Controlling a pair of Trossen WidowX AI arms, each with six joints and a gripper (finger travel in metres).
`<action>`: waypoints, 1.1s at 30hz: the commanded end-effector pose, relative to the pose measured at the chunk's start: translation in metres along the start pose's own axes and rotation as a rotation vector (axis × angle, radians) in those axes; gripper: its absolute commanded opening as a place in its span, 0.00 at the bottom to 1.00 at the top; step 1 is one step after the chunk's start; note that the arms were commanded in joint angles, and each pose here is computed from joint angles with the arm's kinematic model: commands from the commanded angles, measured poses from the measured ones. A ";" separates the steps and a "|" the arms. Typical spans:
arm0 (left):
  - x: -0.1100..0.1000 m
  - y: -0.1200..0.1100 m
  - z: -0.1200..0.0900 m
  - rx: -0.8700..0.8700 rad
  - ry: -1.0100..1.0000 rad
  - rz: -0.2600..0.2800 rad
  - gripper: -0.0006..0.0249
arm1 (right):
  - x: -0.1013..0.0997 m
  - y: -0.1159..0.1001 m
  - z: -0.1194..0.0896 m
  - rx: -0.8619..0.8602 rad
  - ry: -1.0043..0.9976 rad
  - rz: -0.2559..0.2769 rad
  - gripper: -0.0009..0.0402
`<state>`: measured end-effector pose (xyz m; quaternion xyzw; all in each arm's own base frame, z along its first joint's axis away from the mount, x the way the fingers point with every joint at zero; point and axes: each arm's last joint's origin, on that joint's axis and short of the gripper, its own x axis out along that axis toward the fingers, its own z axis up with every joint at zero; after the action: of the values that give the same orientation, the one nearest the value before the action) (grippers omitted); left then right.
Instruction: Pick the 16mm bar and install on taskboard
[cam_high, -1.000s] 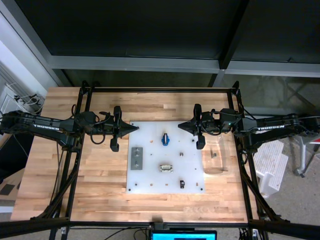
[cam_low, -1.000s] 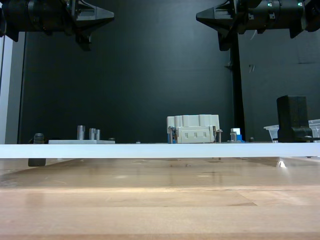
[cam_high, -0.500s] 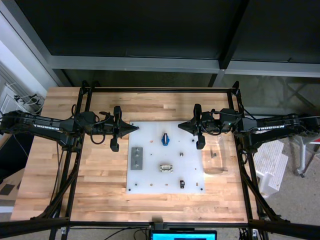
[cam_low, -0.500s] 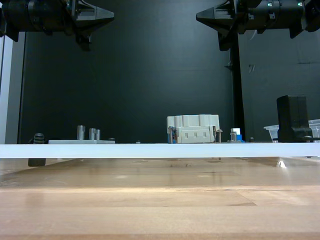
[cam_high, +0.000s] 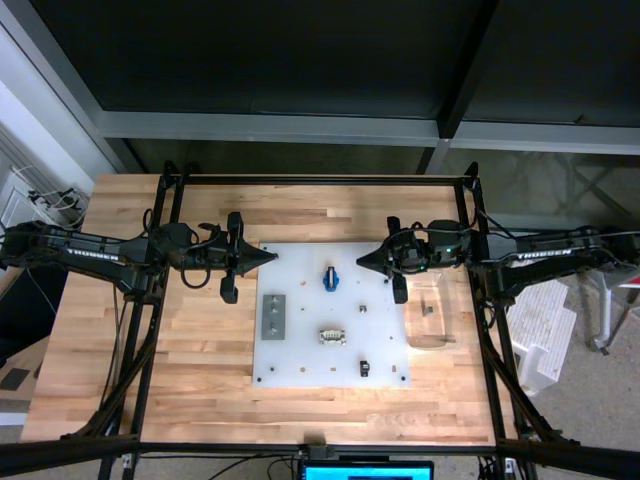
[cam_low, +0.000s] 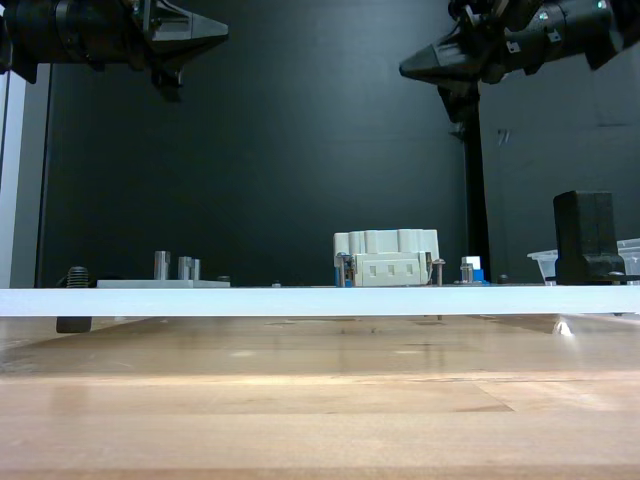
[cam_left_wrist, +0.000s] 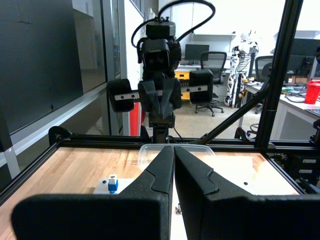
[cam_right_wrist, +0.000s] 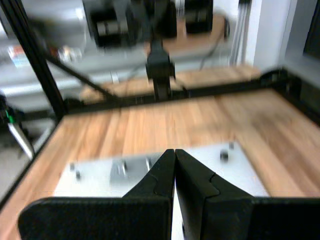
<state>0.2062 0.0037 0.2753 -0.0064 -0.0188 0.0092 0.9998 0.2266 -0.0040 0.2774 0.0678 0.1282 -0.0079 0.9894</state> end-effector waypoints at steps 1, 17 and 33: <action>0.000 0.000 0.000 0.000 0.000 0.000 0.02 | -0.004 0.003 0.006 -0.014 0.107 -0.008 0.02; 0.000 0.000 0.000 0.000 0.000 0.000 0.02 | -0.034 0.010 0.019 -0.023 0.526 -0.066 0.02; 0.000 0.000 0.000 0.000 0.000 0.000 0.02 | -0.057 0.015 0.005 -0.011 0.823 -0.090 0.02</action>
<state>0.2062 0.0037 0.2754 -0.0064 -0.0190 0.0092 0.9998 0.1748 0.0085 0.2999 0.0548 0.5084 -0.0230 0.8591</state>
